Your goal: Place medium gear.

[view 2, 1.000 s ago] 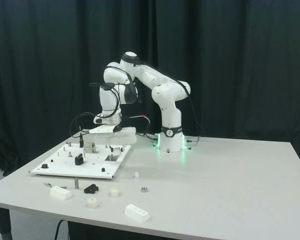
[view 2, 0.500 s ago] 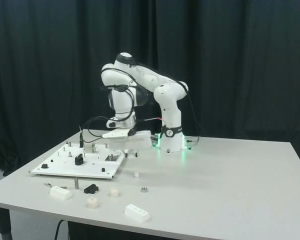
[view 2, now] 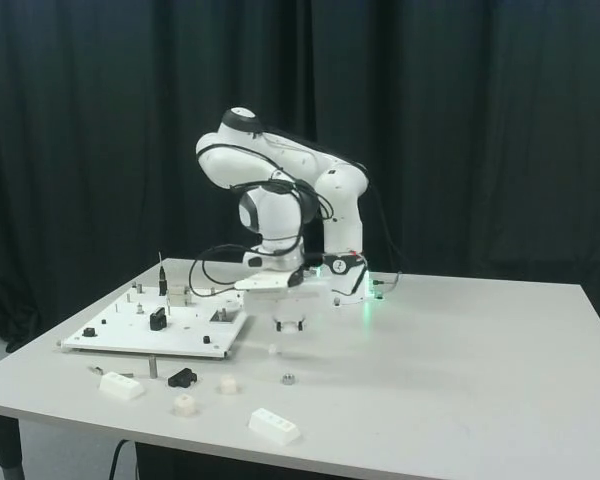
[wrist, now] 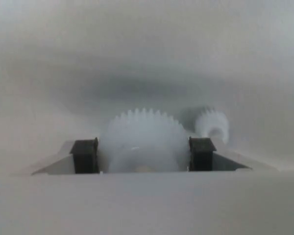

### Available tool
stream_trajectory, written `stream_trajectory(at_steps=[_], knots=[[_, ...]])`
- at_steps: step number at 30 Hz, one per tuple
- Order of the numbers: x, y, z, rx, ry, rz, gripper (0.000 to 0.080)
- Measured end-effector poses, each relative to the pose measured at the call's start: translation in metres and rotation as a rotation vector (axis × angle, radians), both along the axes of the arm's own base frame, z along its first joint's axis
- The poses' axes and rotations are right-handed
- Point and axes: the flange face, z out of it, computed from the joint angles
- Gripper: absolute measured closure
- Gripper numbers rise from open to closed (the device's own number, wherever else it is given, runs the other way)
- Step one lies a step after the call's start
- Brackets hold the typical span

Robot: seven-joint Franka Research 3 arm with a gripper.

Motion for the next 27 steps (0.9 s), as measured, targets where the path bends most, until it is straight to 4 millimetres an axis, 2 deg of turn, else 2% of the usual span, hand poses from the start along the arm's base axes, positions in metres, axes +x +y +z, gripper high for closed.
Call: stream_trajectory(at_steps=[10,20,27], knots=[[0.016,0.022,-0.028,-0.031,0.004,0.01,0.0406],[0.021,0.031,-0.054,-0.04,0.027,0.004,0.0406],[0.021,0.034,-0.061,-0.045,0.036,-0.009,0.0406]])
